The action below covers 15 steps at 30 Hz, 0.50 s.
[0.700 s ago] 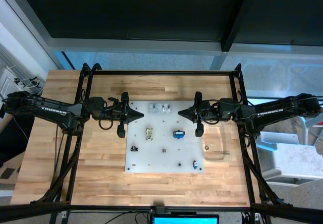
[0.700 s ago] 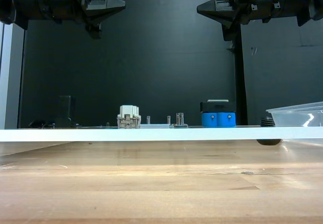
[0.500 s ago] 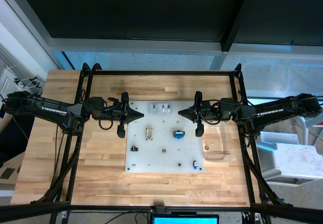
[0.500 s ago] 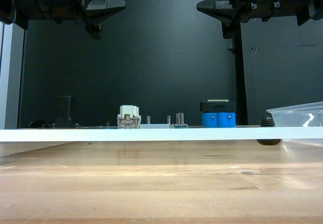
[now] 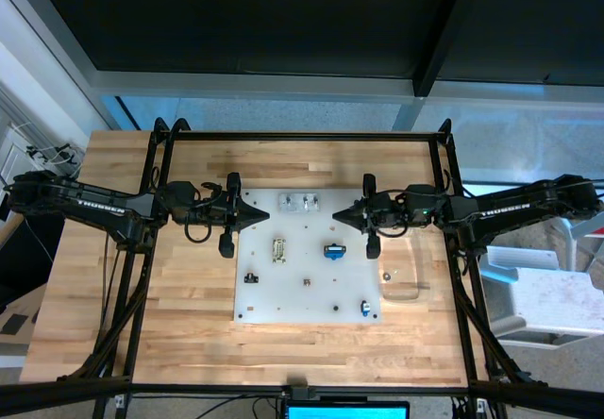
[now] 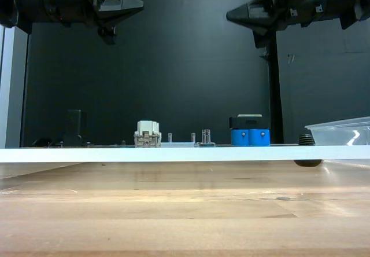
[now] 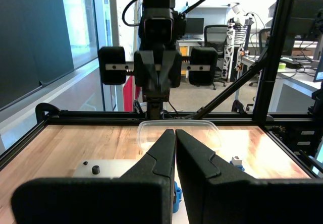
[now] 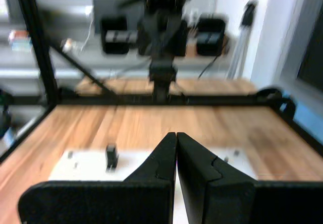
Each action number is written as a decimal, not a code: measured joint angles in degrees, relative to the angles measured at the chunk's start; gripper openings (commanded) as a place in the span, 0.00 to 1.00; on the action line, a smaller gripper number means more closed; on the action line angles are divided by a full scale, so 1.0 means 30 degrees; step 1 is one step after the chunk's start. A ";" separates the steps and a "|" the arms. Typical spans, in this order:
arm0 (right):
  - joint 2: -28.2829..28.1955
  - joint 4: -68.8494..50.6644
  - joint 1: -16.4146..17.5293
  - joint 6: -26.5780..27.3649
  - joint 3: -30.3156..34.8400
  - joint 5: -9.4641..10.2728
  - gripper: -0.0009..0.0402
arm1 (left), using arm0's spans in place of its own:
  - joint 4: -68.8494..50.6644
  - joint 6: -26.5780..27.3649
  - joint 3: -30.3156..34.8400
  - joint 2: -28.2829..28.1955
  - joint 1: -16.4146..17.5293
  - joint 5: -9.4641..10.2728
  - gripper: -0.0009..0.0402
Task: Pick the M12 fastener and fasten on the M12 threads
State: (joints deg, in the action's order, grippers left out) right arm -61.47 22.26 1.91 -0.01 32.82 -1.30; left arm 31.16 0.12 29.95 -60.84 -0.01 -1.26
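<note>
Raised above the bench, nothing in my grip.
My left gripper hovers high over the left edge of the white board, its fingers pressed together on nothing. Toward the board's near right edge the M12 threads stand bare, their ribs plain in the low view. My right gripper hangs high over the board's right side, tip facing the left one, fingers likewise closed and empty. Right of the board, the M12 fastener lies inside the clear tray, apart from the threads.
</note>
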 measured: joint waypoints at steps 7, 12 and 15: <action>0.0000 -0.7970 0.0262 0.2157 0.3053 0.1494 0.02 | -0.0007 -0.0007 0.0000 0.0000 0.0000 0.0000 0.02; 0.0000 -1.4156 0.0627 0.4575 0.5464 0.1501 0.02 | 0.0000 -0.0007 -0.0007 0.0000 0.0000 0.0000 0.02; -0.0153 -1.7646 0.0743 0.6033 0.6754 0.1494 0.02 | -0.0007 -0.0007 0.0000 0.0000 0.0000 0.0007 0.02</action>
State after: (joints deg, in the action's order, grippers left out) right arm -61.93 -30.68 4.14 18.09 53.08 3.18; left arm 31.14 0.10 29.95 -60.84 -0.01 -1.23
